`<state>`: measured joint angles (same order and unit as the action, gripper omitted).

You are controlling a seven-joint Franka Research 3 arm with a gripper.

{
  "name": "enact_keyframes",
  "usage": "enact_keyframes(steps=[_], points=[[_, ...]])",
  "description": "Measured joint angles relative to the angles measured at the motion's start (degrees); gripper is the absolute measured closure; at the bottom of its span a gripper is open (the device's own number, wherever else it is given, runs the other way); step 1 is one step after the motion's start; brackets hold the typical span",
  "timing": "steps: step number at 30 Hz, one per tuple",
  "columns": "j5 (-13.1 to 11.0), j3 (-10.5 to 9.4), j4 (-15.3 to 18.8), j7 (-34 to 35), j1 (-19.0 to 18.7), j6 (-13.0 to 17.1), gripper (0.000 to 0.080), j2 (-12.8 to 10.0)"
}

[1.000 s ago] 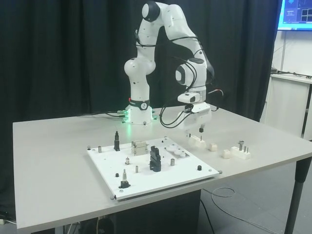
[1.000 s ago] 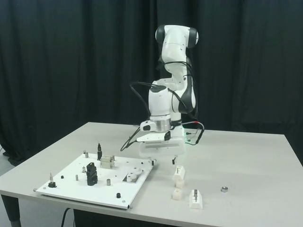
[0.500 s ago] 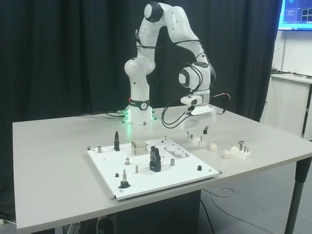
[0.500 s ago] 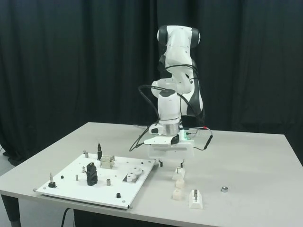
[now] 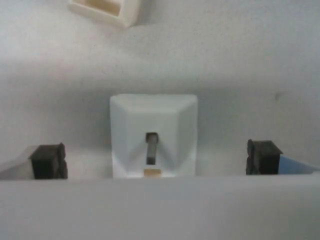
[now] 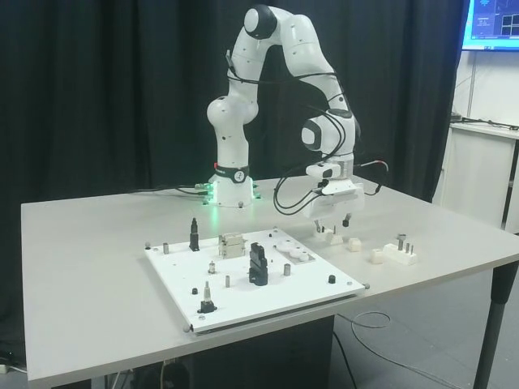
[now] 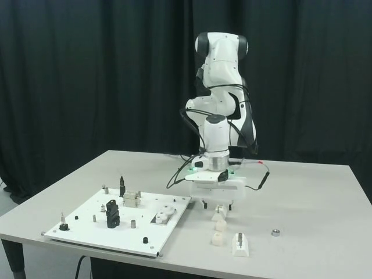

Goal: Pick square peg 1.

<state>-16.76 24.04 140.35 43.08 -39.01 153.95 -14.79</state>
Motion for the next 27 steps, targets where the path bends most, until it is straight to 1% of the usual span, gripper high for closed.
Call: enact_keyframes(steps=[8,13,14,22,23,27], points=[[0.7,-1.09,0.4,1.3,0.0,2.0,0.0003,-1.0],[0.7,-1.43,0.4,1.7,0.0,2.5,0.0003,-1.4],[0.7,-1.49,0.4,1.9,0.0,2.5,0.0132,-1.4],[0.9,-1.80,0.4,2.9,0.0,2.7,0.0132,-1.5],[0.9,-1.81,0.4,2.9,0.0,2.7,0.0458,-1.5],[1.2,-1.84,0.4,3.3,0.0,2.7,0.0458,-1.5]])
